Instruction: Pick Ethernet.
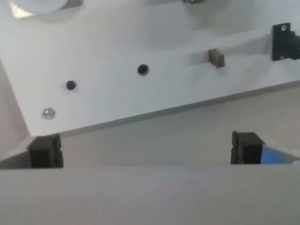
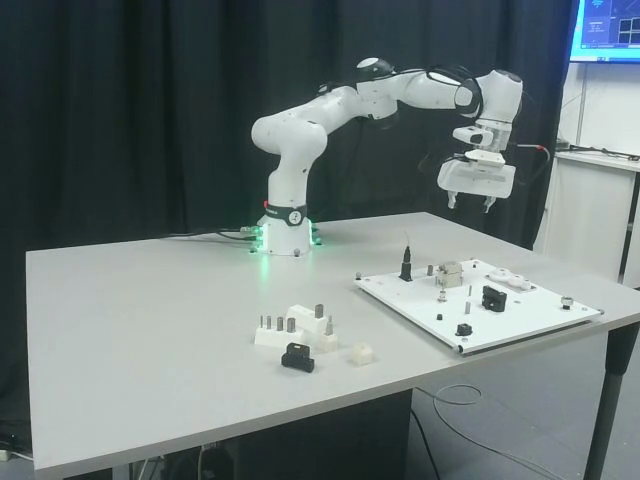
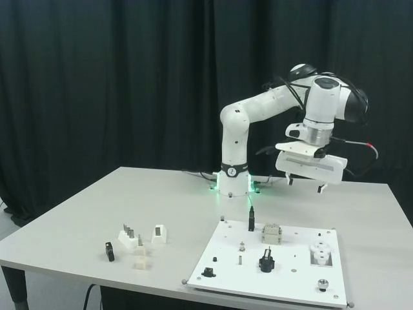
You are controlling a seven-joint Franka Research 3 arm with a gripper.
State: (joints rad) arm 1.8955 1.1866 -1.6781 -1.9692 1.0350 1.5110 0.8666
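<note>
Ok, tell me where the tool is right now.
The tool hangs high above the white board's far edge, open and holding nothing, beyond the upright black plug in the second room view.

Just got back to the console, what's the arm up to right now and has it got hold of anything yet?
Nothing is held yet. The white Franka arm hangs high over the far edge of the white board, its gripper open and empty, well above every part. The board carries several small fixtures, including an upright black plug near its back edge and a grey connector block beside it. A separate cluster of small white holders sits off the board on the grey table, untouched.
</note>
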